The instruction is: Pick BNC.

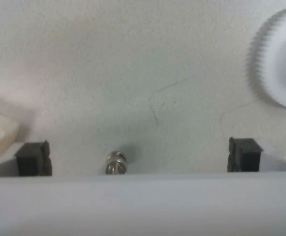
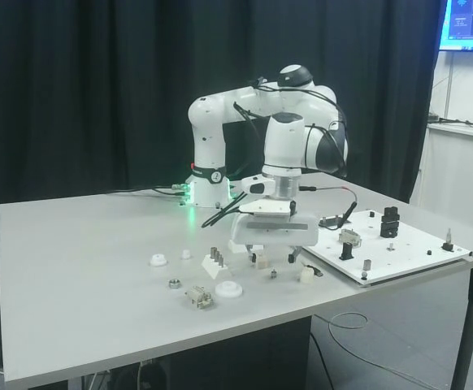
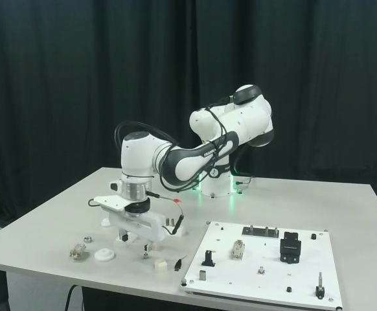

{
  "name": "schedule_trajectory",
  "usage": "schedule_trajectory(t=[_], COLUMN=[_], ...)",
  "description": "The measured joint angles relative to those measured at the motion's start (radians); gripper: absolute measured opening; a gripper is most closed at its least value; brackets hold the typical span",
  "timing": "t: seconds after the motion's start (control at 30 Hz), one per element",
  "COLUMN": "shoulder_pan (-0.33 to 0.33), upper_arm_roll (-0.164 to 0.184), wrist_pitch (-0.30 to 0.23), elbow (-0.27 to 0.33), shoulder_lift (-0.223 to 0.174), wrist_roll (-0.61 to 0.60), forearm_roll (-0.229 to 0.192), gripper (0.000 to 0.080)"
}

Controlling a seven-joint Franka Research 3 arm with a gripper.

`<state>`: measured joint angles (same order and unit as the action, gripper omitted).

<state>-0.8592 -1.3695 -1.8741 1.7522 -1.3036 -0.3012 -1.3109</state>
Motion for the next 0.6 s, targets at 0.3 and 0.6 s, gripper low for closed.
schedule_trajectory(t=[0.3,0.6], shoulder_pan=[0.000,0.000], upper_arm_roll=[-0.004,-0.013], wrist_pitch=[0.003,0.015], elbow=[-0.002,-0.014], shoulder_lift=[0.003,0.004], wrist_roll=[-0.017,-0.052], forearm_roll=[0.000,-0.001], gripper=[0.0800,0.0800])
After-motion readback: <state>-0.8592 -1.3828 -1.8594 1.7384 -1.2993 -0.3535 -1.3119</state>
